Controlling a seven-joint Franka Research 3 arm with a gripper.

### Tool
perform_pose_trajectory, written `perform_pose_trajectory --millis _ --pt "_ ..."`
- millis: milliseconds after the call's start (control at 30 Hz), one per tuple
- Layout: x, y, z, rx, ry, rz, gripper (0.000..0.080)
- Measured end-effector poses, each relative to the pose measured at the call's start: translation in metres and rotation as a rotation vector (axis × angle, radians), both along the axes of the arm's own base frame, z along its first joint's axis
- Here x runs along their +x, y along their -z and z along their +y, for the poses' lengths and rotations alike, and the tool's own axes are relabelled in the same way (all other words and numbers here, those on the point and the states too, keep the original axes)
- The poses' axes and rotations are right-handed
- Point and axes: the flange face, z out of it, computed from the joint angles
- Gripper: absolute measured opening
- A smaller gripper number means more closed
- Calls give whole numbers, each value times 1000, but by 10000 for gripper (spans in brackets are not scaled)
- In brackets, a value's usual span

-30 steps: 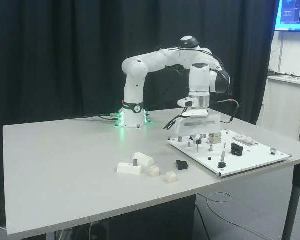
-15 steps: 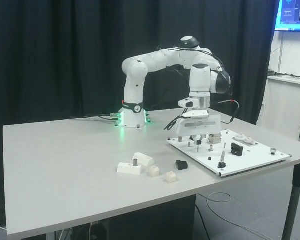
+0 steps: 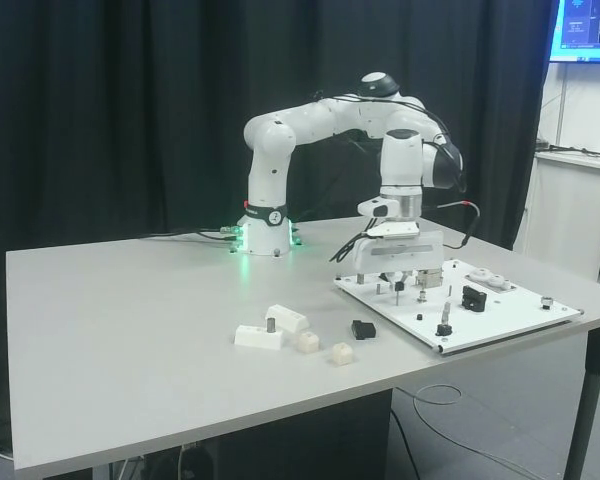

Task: Insert round peg 1.

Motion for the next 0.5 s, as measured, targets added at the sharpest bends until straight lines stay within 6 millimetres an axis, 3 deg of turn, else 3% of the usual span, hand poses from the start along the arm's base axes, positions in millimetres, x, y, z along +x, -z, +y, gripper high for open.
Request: perform_pose_trajectory --millis 500 --pt "2 0 4 4 0 0 30"
